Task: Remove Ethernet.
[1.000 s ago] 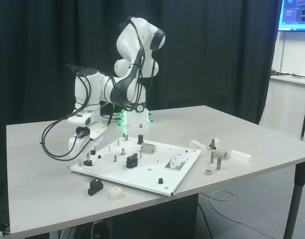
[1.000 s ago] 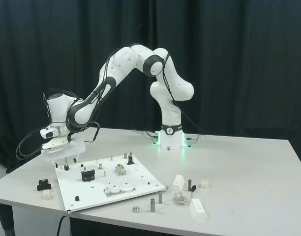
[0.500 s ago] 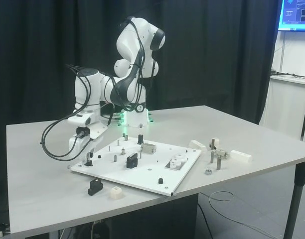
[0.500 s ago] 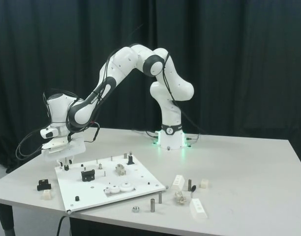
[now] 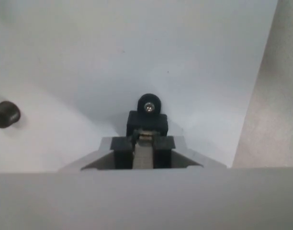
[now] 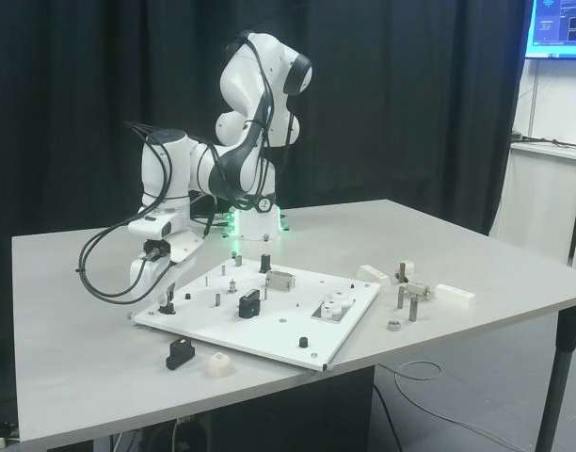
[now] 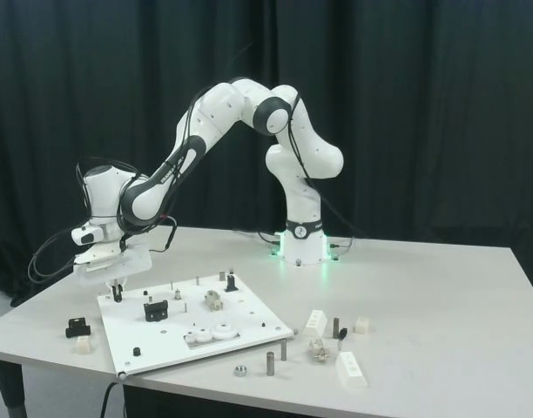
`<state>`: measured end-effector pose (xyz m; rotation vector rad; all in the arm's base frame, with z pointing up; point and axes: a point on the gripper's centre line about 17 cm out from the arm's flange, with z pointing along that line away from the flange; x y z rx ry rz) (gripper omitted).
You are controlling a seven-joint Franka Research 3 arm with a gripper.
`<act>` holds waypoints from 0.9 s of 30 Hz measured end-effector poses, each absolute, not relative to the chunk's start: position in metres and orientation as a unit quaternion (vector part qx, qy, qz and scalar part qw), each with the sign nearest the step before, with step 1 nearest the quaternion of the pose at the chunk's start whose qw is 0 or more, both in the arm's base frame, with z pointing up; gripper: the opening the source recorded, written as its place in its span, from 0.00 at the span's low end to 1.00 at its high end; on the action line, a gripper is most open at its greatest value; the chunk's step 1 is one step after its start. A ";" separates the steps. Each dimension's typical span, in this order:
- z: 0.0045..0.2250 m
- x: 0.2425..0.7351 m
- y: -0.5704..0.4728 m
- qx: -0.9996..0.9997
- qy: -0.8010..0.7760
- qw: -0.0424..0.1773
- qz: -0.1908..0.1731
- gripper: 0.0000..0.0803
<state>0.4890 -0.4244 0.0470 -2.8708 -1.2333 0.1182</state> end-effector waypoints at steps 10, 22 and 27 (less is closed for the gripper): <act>0.048 0.489 -0.424 -0.918 -0.394 0.008 0.037 0.10; 0.076 0.494 -0.420 -0.918 -0.396 0.010 0.026 0.10; 0.090 0.496 -0.419 -0.917 -0.399 0.008 0.024 0.10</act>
